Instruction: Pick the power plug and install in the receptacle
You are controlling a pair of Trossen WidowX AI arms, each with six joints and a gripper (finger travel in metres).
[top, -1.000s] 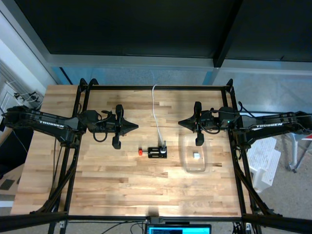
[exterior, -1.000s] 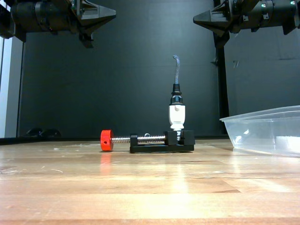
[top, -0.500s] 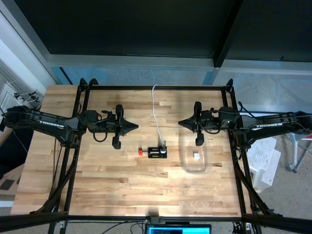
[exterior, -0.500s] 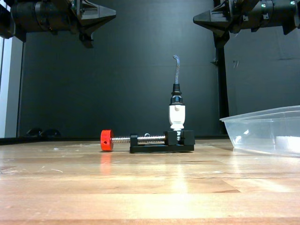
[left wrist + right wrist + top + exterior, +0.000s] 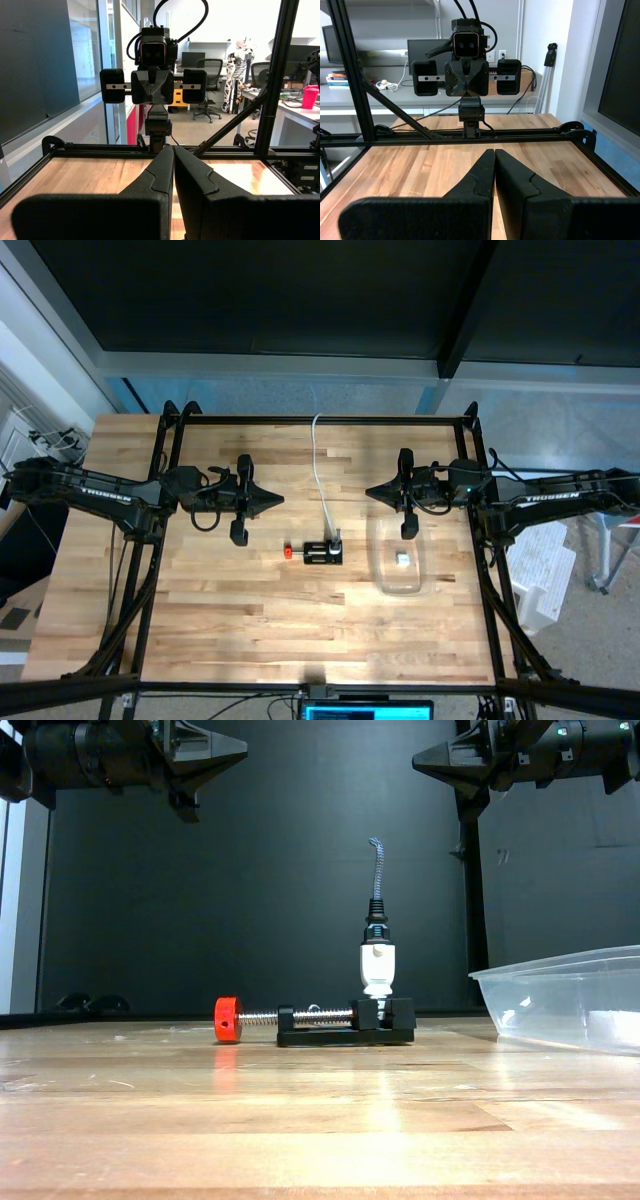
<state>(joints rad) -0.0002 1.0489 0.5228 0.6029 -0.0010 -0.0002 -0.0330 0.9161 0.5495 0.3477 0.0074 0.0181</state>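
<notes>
Both arms hang parked high above the table [image 5: 250, 620], facing each other, neither holding anything. The left gripper [image 5: 280, 499] points inward from the left side; seen from its wrist, its 2 fingers [image 5: 162, 170] are pressed together. The right gripper [image 5: 368, 492] mirrors it, fingers [image 5: 484, 172] likewise together.

Between them, on the table, the clamp [image 5: 323, 553] with its red knob [image 5: 288, 552] holds the receptacle [image 5: 377, 965] upright, its cable [image 5: 320, 470] running off toward the far edge. I cannot tell which way its face opens.

The plug itself cannot be made out. The clear tray [image 5: 400, 590] lies below the right arm and toward the near edge, long axis running near to far, and holds 1 small pale piece [image 5: 402, 559]; nothing dark shows beside it.

If the plug lies in the tray, the right arm is plainly the nearer. The pick would mean spreading its fingers and dropping down and slightly nearward; the carry to the receptacle would then go leftward, a short way past the tray's left rim.
</notes>
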